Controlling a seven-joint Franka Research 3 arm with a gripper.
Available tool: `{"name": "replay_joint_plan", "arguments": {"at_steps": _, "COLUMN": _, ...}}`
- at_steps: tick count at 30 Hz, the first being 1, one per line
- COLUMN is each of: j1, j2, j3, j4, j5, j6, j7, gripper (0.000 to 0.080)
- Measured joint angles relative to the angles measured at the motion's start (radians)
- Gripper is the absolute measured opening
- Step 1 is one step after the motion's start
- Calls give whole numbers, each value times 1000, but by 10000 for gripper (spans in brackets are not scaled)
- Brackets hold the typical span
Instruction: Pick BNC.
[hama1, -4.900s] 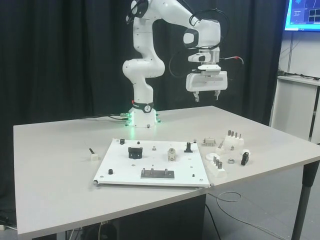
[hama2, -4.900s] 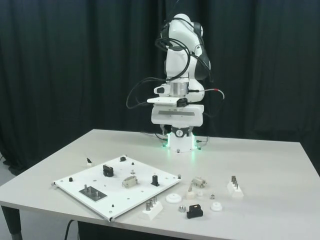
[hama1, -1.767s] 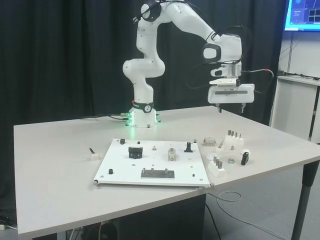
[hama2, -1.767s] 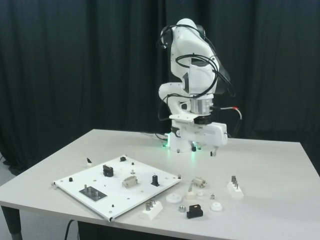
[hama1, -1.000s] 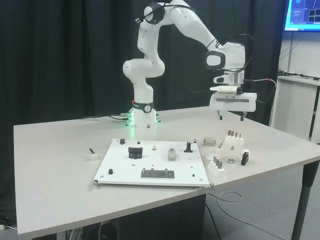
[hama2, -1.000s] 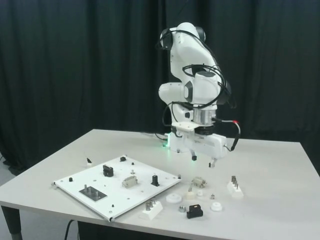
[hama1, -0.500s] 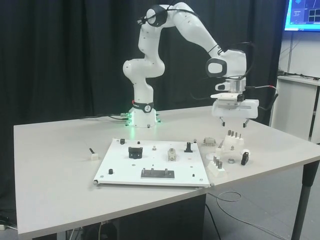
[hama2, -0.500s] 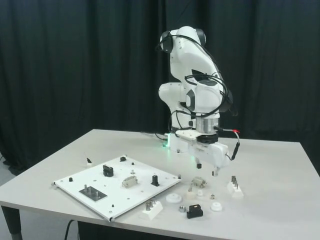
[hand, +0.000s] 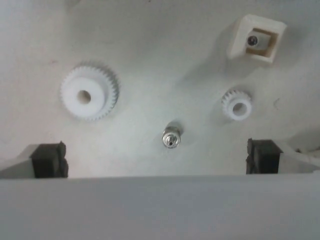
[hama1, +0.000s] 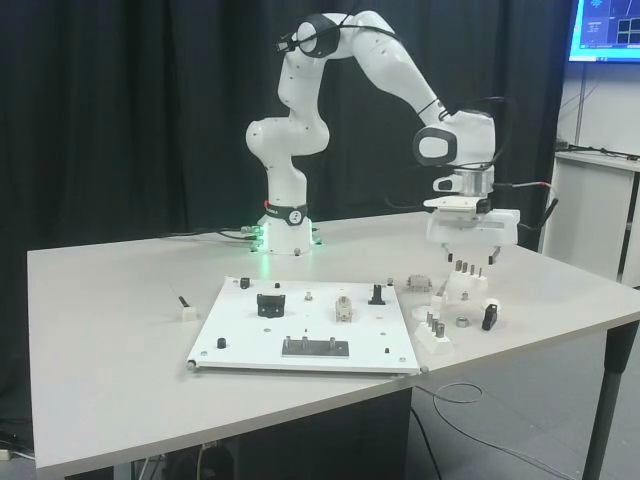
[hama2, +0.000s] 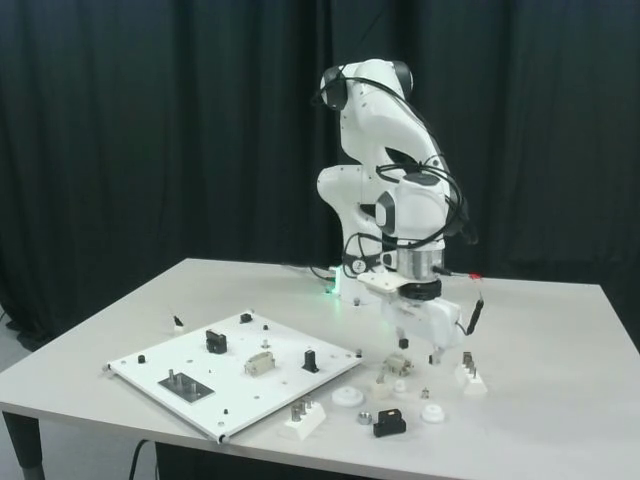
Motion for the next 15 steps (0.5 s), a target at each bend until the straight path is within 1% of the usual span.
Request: {"name": "replay_joint_plan", "arguments": {"at_steps": 15, "j1": 3, "j2": 51, "j3": -5, "j4": 19, "j5": -4, "j6": -4, "j7": 3, "gripper": 800}}
